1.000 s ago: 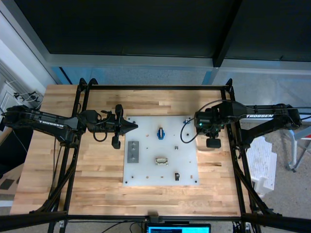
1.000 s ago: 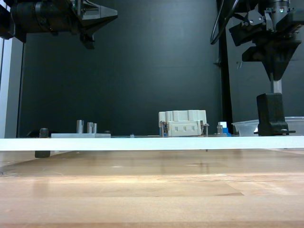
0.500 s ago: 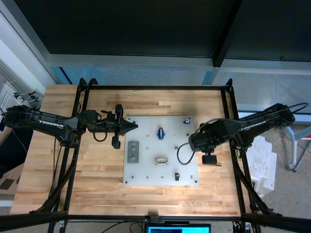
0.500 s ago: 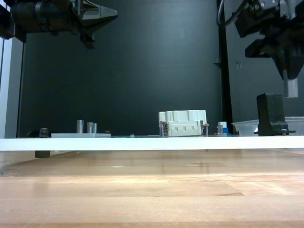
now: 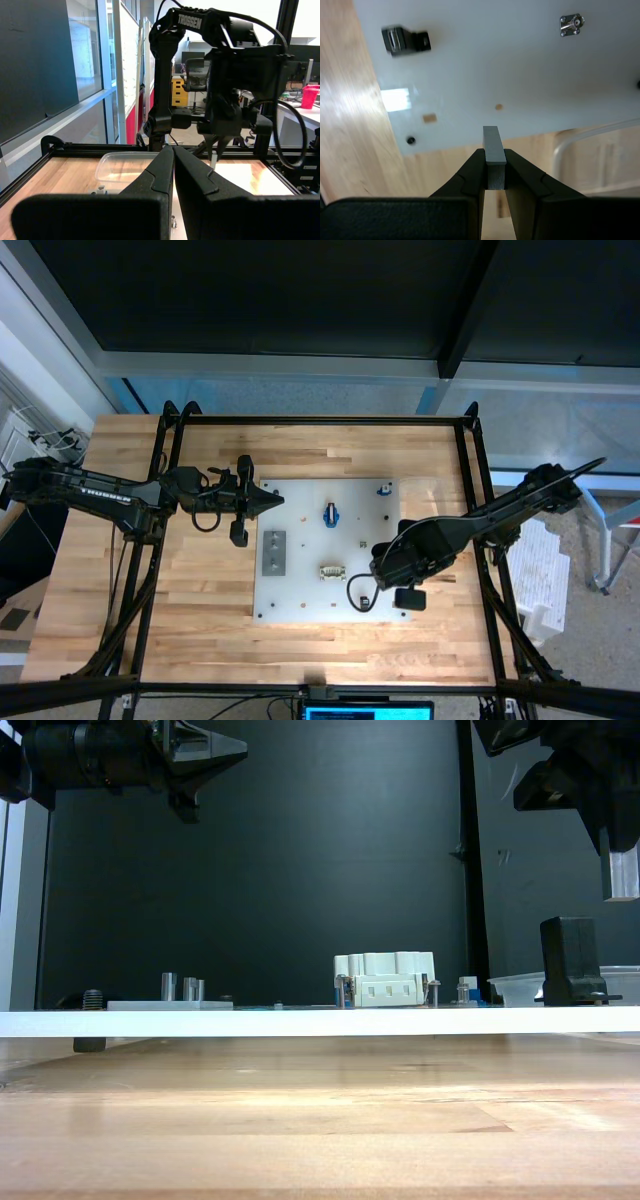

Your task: Pick the 16mm bar and install on taskboard

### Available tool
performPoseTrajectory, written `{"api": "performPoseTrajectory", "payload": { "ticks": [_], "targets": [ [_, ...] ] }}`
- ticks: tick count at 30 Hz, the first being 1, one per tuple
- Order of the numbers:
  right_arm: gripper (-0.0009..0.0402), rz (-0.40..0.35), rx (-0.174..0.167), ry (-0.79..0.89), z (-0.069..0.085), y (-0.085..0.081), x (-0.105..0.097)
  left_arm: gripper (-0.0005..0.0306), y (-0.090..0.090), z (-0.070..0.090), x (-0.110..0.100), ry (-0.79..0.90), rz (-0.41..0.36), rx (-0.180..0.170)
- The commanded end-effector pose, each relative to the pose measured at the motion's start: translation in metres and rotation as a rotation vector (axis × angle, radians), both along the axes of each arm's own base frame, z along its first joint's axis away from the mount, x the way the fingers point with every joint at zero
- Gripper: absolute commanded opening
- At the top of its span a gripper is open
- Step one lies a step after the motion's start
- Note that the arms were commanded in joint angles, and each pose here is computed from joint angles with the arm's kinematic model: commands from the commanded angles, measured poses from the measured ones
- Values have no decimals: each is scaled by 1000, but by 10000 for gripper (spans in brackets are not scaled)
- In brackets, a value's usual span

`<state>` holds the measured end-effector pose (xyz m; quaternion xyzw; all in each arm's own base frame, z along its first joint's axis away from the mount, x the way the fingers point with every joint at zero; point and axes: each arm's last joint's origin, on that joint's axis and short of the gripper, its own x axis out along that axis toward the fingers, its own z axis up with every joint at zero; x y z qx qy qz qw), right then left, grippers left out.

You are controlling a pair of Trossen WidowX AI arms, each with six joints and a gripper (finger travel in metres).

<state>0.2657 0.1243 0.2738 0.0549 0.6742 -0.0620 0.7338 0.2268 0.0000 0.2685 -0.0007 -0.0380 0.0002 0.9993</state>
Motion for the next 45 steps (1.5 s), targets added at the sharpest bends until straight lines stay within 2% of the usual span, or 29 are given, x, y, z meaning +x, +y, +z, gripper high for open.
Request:
{"api": "performPoseTrajectory", "payload": {
  "ticks": [1,5,9,15,21,23,36,45],
  "targets": [
    [0,-84,8,-2,-1,7,5,0,0,0,0,-1,0,0],
    [0,-118,10,6,-5,18,11,0,0,0,0,-1,0,0],
    [0,-203,30,17,-8,26,17,0,0,0,0,-1,0,0],
    [0,-400,49,22,-13,35,25,0,0,0,0,-1,0,0],
    [0,-607,94,29,-15,38,25,0,0,0,0,-1,0,0],
    [0,-658,98,28,-15,39,25,0,0,0,0,-1,0,0],
    [0,-606,95,29,-16,48,19,0,0,0,0,-1,0,0],
    [0,-668,96,33,-16,48,18,0,0,0,0,-1,0,0]
  ]
}}
